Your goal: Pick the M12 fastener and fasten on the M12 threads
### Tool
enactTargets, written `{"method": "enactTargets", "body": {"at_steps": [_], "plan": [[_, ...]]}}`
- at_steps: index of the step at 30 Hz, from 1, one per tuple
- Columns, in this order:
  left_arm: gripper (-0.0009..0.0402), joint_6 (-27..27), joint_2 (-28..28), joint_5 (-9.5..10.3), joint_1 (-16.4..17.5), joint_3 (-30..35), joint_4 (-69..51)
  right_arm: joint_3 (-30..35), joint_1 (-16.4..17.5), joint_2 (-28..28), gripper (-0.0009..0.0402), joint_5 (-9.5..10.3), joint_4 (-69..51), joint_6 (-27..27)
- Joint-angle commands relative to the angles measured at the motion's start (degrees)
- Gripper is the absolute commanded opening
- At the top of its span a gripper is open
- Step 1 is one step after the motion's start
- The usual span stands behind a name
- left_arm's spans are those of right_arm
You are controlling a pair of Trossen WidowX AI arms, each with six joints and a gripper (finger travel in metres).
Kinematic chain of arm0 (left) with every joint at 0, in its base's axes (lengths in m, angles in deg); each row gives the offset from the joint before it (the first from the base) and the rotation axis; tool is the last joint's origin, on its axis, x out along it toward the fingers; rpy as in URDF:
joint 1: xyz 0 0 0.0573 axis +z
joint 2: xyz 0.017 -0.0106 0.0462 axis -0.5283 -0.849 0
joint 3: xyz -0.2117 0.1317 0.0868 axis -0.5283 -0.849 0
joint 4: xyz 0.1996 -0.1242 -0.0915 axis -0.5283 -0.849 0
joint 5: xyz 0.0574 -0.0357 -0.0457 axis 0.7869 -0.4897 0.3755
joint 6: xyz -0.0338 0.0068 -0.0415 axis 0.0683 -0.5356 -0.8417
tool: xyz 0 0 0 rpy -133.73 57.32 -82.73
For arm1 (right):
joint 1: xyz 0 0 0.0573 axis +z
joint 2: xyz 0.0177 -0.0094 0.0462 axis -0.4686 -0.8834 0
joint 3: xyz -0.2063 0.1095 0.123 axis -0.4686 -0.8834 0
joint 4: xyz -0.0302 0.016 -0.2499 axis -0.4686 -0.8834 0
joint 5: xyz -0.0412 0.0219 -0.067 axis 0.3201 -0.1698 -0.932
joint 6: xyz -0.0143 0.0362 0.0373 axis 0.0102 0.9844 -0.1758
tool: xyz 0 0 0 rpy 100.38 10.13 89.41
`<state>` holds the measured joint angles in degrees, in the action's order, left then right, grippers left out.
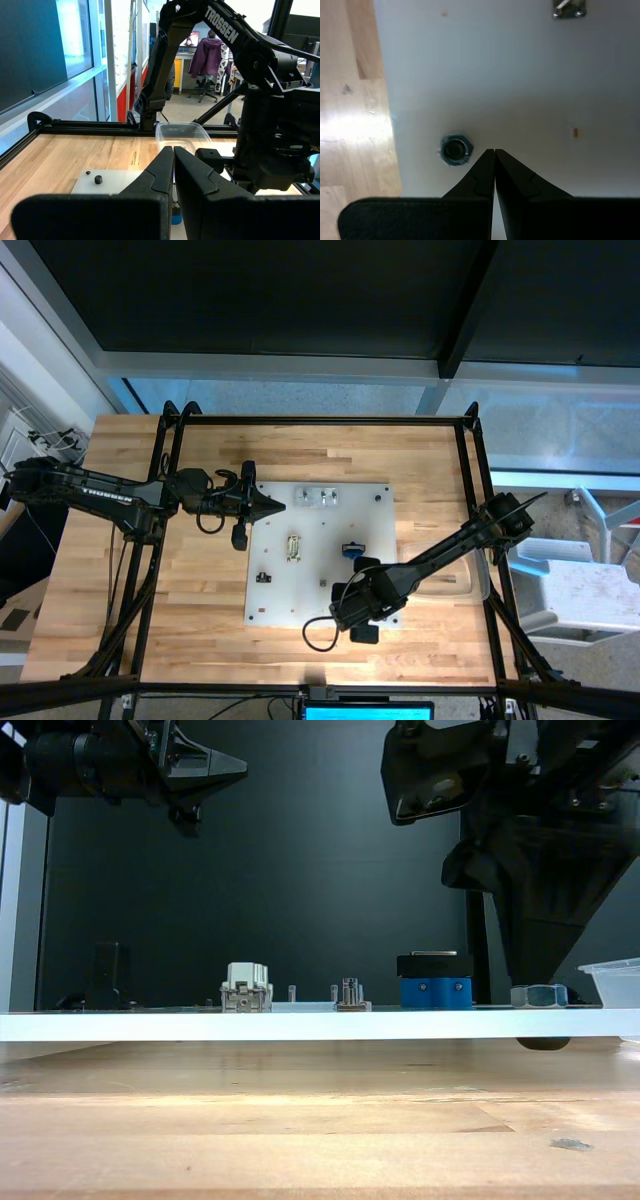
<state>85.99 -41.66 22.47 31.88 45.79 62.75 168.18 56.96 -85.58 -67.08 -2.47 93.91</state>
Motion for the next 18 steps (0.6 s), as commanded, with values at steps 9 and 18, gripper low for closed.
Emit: {"method": "enactTargets", "body": {"at_steps": [9,18], "plan": [[0.0,0.0,0.0,-0.02,0.0,0.0,0.0,0.0,0.2,0.1,0.0,10.23,-0.2,-2.6],[0.0,0.0,0.0,-0.02,0.0,0.0,0.0,0.0,0.3,0.5,0.0,10.03,-0.4,-2.2]]}}
